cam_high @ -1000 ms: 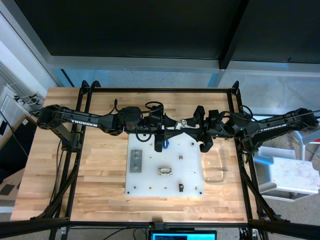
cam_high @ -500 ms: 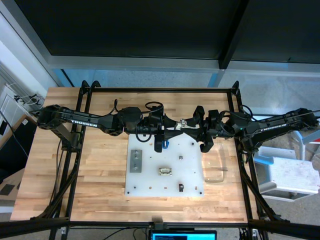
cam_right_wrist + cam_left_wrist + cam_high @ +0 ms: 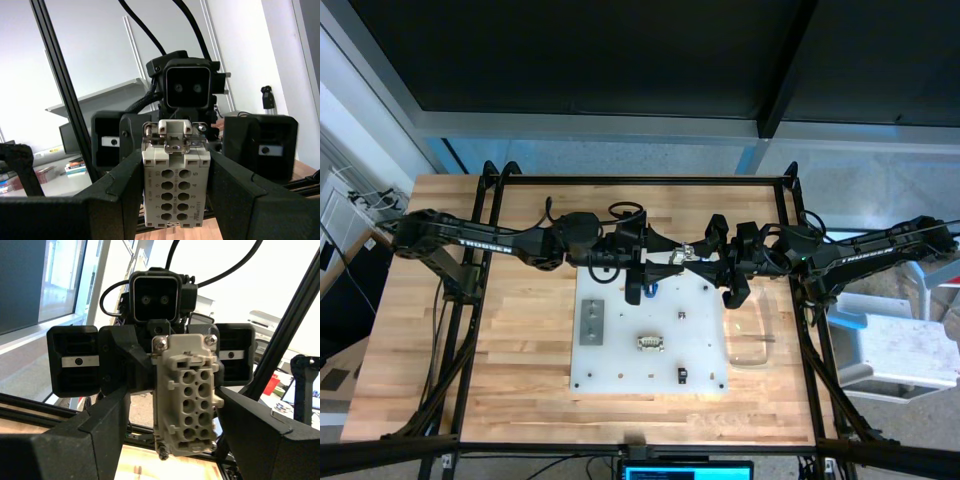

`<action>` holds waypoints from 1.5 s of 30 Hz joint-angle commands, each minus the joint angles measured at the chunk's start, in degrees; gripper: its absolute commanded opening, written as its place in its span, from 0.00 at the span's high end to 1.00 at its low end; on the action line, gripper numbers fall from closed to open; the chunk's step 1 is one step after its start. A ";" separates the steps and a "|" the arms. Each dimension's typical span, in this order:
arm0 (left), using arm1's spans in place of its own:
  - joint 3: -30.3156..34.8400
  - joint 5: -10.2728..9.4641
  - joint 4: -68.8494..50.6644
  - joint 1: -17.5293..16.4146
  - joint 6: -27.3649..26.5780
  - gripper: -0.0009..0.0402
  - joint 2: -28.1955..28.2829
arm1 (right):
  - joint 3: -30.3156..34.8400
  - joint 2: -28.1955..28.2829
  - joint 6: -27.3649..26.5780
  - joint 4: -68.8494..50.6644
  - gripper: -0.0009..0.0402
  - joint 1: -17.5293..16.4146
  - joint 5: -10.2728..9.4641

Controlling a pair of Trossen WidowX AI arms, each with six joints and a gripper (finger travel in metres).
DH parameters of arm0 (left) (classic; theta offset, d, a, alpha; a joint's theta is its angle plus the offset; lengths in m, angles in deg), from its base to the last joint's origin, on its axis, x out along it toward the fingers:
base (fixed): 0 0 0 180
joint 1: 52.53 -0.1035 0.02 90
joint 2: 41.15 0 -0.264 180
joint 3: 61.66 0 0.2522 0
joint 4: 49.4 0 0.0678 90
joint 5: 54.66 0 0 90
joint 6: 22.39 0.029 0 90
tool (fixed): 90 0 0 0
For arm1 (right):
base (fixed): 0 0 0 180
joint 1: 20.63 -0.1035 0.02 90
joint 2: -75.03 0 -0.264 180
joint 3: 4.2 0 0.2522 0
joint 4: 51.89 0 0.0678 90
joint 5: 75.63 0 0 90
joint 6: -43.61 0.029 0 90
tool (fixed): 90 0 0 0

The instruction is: Pick the HAN10E connector and install in the HAN10E hub

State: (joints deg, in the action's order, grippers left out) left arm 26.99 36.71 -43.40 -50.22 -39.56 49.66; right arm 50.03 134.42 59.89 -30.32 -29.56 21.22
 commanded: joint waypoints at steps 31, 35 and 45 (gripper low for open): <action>-3.28 -6.99 -59.32 0.46 1.38 0.50 -23.76 | 41.29 24.11 -5.03 -83.06 0.89 -1.44 -8.22; -3.30 -5.62 -64.57 0.50 1.88 0.52 -23.58 | 47.12 29.70 -5.75 -89.77 0.89 -2.32 -8.39; -3.30 -3.85 -77.64 1.25 4.48 0.54 -23.56 | 63.39 45.16 -5.66 -104.32 0.89 -4.31 -8.35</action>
State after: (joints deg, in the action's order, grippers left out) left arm 23.69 32.79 -119.63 -49.13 -35.23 26.01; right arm 111.73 177.83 54.14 -133.09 -33.73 12.76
